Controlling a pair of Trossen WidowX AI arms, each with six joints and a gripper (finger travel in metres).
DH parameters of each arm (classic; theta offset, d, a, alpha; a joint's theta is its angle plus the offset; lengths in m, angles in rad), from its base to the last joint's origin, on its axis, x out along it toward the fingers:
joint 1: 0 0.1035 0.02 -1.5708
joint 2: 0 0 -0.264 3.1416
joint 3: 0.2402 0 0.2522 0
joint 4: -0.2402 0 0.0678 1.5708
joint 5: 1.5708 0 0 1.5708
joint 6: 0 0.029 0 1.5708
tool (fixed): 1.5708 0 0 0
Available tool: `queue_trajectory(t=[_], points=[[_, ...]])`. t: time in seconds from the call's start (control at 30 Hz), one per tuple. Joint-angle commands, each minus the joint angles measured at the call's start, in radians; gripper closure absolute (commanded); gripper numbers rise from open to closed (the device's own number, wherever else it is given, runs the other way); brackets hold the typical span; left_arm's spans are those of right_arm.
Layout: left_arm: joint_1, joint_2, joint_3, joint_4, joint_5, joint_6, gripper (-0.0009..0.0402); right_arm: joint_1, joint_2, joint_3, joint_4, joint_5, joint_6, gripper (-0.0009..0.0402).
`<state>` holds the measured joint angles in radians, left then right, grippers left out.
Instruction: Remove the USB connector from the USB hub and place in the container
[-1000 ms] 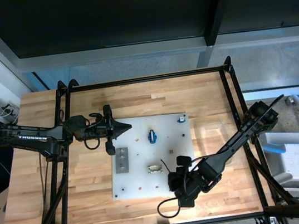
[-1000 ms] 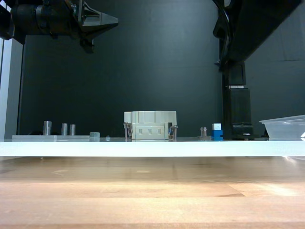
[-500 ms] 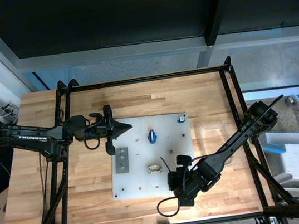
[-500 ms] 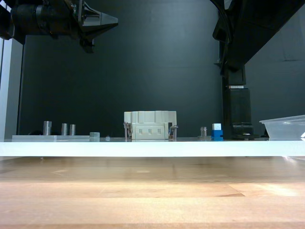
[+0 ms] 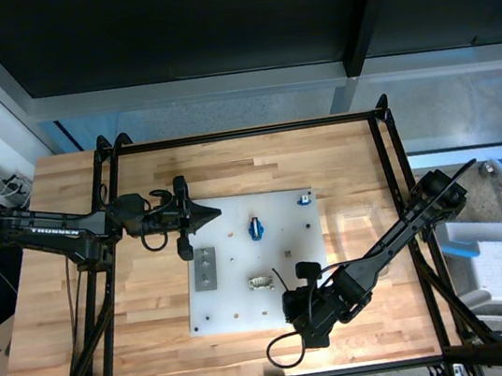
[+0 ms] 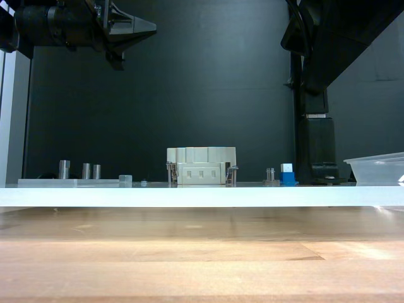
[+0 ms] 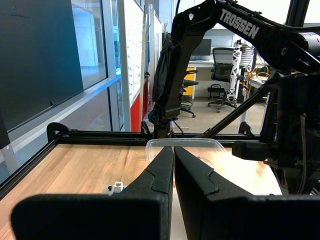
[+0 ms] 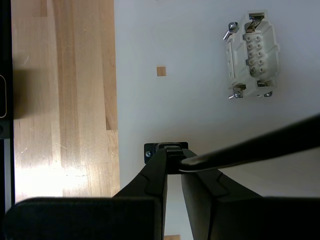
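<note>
Right claw nudged, seemingly pinching USB connector; left claw closed above board.

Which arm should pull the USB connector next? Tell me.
Right. The right gripper is clamped on the USB connector at the USB hub, nearer the container. The left gripper hangs shut, high above the white board's far-left corner.

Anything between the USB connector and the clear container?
Nothing visible: bare white board leads to the container. Right pincer shut on the USB connector at the USB hub; left pincer hangs shut over the board's far-left corner.
</note>
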<state>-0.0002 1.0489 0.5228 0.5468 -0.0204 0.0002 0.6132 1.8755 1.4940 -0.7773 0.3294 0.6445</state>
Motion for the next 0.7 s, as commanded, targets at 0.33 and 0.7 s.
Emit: queue_trajectory(t=[0.33,0.7], points=[[0.0,0.0,0.0,0.0,0.0,0.0,0.0392,-0.011,0.017,0.034,-0.039,-0.044,-0.042,0.0393],[0.0,0.0,0.0,0.0,0.0,0.0,0.0392,-0.029,0.084,0.158,-0.156,-0.097,-0.102,0.0393]])
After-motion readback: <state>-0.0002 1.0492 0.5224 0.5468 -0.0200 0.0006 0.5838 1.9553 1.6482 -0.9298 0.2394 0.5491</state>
